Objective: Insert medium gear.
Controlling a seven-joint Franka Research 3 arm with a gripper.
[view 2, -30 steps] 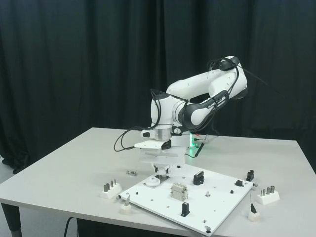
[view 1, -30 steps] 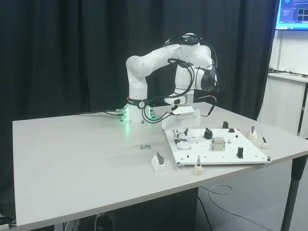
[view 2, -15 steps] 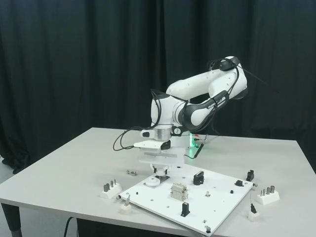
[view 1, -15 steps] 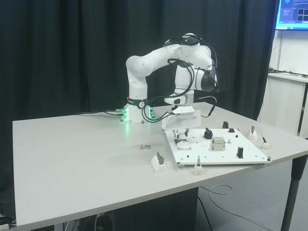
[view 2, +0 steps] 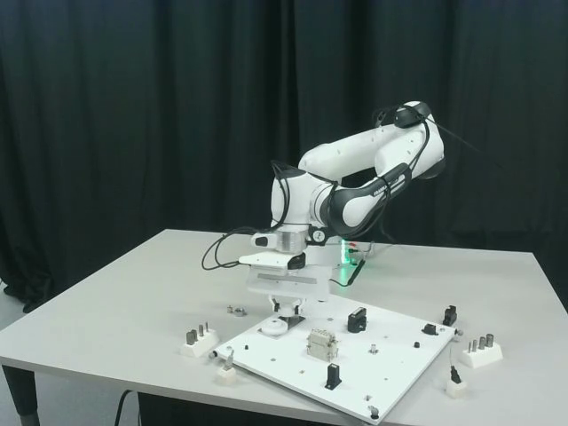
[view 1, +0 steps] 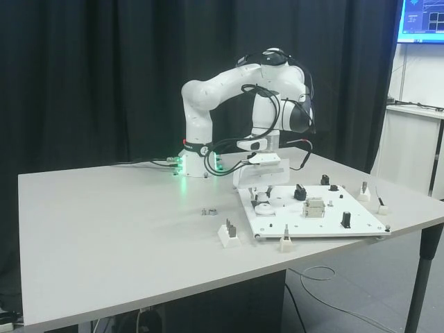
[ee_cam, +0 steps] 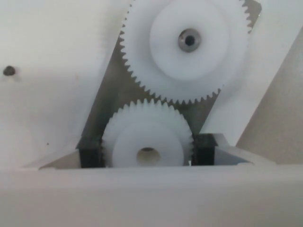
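A: Where is the gear relative to the tool?

B: Right between its two black fingers. In the wrist view one finger presses the toothed rim on each side, so the tool is pinching the gear.

A: And the gear against the rest?

B: Its teeth stand just beside those of a big gear, which sits on a grey pin. Whether the teeth mesh or only touch, I cannot tell. Both lie over a grey recess in the white board.

A: Is the small gear's hole on a pin?

B: The hole shows dark and pale inside; I cannot tell what fills it.

A: The room views?

B: The arm bends down over the near corner of the board, the tool low above it, beside the big gear. The board rests on the table. Small white holders stand on the table around the board, and a grey connector stands on it.
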